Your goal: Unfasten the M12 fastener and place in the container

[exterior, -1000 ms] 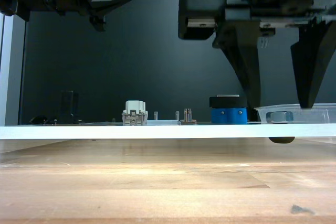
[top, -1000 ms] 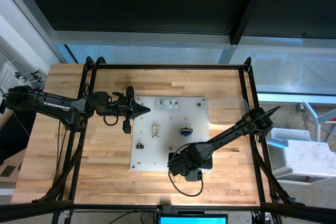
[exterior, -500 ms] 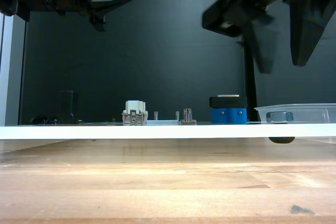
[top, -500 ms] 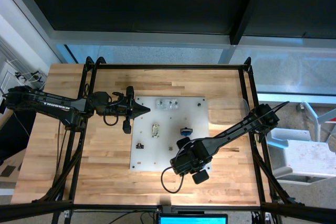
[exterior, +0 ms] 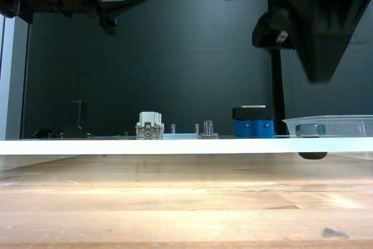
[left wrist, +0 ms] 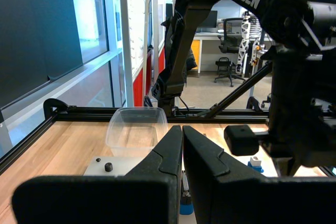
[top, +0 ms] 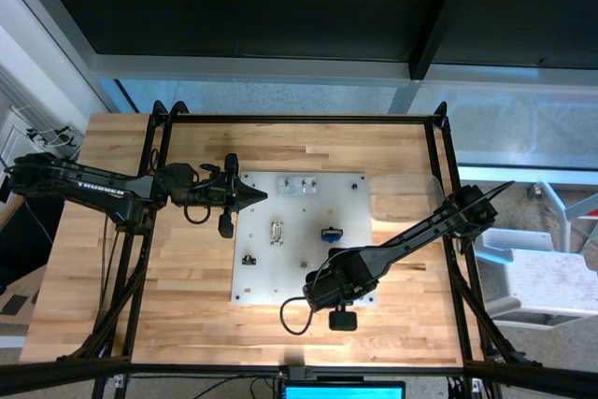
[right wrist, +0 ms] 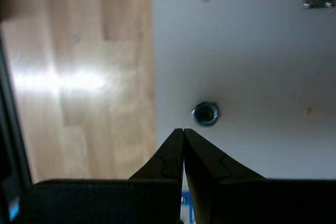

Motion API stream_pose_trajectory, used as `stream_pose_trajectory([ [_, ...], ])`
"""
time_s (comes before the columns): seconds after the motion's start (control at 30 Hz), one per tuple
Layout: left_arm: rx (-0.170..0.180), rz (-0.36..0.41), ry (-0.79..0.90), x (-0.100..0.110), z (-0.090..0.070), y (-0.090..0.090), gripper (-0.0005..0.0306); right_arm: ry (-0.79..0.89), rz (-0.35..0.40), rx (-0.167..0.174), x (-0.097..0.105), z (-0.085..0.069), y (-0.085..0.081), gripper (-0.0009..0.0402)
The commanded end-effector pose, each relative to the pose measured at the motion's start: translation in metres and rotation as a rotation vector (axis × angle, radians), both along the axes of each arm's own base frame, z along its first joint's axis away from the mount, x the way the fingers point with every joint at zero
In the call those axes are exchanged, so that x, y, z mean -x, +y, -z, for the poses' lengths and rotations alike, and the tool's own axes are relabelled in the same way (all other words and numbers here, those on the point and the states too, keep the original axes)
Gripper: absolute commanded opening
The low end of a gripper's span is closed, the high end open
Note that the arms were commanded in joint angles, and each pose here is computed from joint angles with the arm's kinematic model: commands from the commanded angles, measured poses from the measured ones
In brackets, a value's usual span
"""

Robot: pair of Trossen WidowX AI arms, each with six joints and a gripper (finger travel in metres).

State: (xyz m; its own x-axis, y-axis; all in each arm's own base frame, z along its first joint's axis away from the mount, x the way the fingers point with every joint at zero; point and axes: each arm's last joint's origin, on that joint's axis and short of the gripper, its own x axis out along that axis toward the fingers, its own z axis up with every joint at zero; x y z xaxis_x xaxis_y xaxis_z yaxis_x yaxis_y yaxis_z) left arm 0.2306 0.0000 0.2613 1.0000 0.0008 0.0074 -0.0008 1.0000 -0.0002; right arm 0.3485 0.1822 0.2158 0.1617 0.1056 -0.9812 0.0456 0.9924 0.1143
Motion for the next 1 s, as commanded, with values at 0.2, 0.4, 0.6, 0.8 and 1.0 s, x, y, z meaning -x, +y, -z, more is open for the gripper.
stream_pose_trajectory([
  [0.2, 0.0, 0.0, 0.0, 0.0, 0.0, 0.0, 0.0, -0.008, 0.002, -0.054, 0.004, 0.021, 0.001, 0.0],
  [0.4, 0.0, 0.0, 0.0, 0.0, 0.0, 0.0, 0.0, 0.001, 0.008, -0.063, 0.007, 0.03, 0.0, 0.0],
  [0.6, 0.0, 0.0, 0.0, 0.0, 0.0, 0.0, 0.0, -0.003, 0.013, -0.043, 0.008, 0.035, -0.002, 0.0],
  [0.8, 0.0, 0.0, 0.0, 0.0, 0.0, 0.0, 0.0, -0.013, 0.021, -0.01, 0.008, 0.036, -0.004, 0.0],
  [1.0, 0.0, 0.0, 0.0, 0.0, 0.0, 0.0, 0.0, -0.005, 0.023, -0.003, 0.01, 0.035, -0.004, 0.0],
])
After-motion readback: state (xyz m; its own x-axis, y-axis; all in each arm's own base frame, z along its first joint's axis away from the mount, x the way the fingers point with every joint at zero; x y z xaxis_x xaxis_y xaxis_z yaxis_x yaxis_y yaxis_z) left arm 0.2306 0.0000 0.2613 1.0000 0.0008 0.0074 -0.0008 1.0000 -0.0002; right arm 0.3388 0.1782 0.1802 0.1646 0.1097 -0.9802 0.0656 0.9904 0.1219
